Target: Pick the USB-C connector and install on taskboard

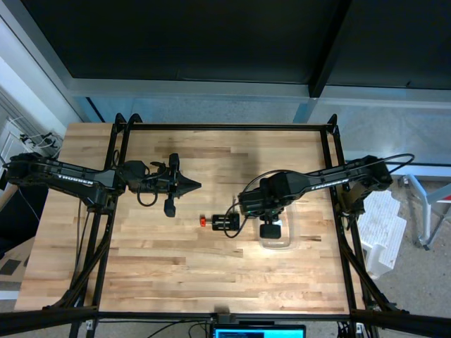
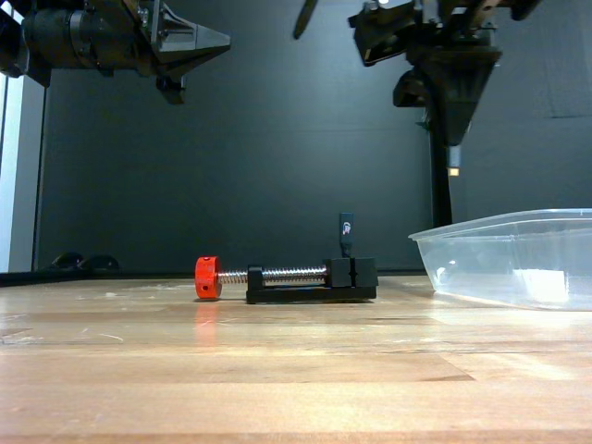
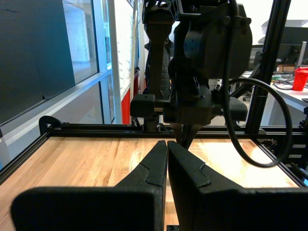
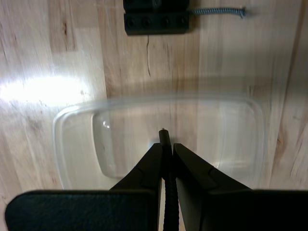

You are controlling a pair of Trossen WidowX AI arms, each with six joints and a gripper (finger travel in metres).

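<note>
Right gripper (image 1: 270,230), ctr-right in high view over clear tray (image 1: 292,227), pinches USB-C connector (image 4: 164,136) by its rear: light, stiff, slick, prob. twists easily. Taskboard (image 1: 224,222) mid-frame. Left gripper (image 1: 195,186) left of ctr, jaws pressed together.

Above the blurred clear tray (image 4: 72,144), my right gripper (image 4: 165,147) covers most of the USB-C connector (image 4: 164,136) pinched in it; the taskboard (image 4: 155,23) is cropped by the frame. My left gripper (image 3: 166,144), raised over the table (image 3: 86,159), shows its finger bases cropped.
</note>
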